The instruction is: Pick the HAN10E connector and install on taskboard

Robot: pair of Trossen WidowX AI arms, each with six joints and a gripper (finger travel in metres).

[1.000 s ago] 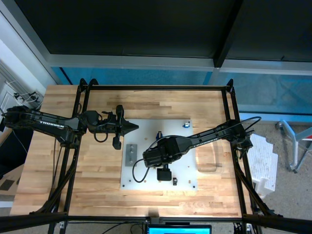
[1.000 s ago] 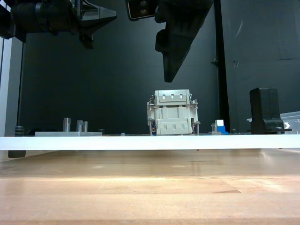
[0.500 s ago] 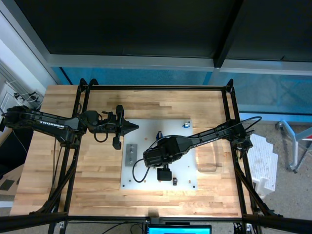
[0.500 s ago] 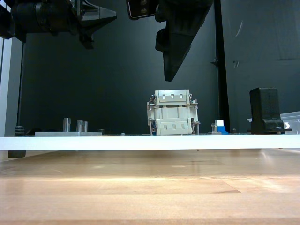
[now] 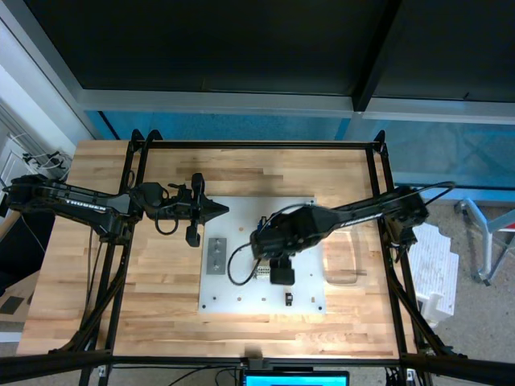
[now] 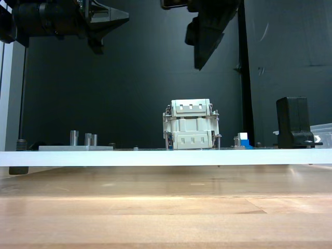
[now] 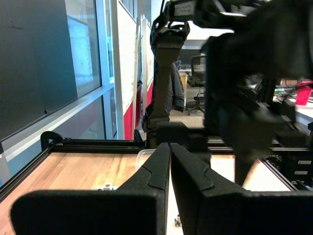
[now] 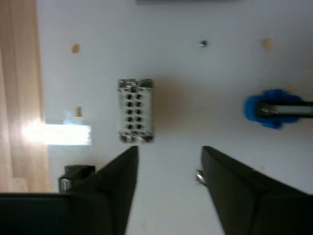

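HAN10E connector (image 6: 191, 124) stands on taskboard (image 6: 129, 157), about mid-board, nothing touching it. Right gripper (image 8: 168, 152) hangs above it, slightly right, fingers apart and empty. Left gripper (image 7: 169, 147) high over the far-left corner of the taskboard, fingers closed together, holding nothing

Right gripper (image 6: 198, 65) risen higher and shifted rightward; HAN10E connector (image 5: 261, 273) now uncovered in the high view.
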